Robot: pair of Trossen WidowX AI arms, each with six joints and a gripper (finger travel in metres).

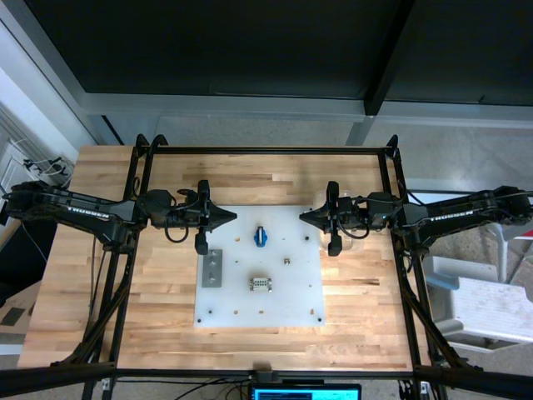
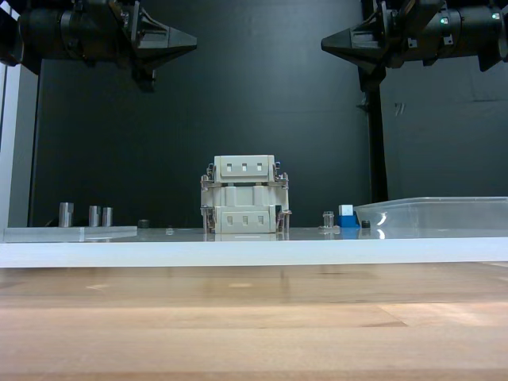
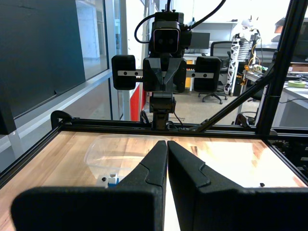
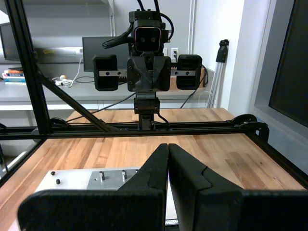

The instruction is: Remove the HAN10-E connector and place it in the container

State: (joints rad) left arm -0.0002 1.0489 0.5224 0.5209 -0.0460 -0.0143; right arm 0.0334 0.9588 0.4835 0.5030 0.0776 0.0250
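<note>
At board (image 1: 291,308) near-centre: HAN10-E connector (image 1: 261,284) seated | container (image 2: 432,210) empty | left gripper (image 1: 236,217), right gripper (image 1: 302,217) over far corners, fingers (image 3: 147,171) closed | I've nothing done yet.

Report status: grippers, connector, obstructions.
Left gripper shut, raised over board left edge. Right gripper shut, raised opposite. HAN10-E connector mounted on board, nothing over it.

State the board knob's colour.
Knob: blue, clearest in the high view; left gripper and right gripper hover shut over the board.
</note>
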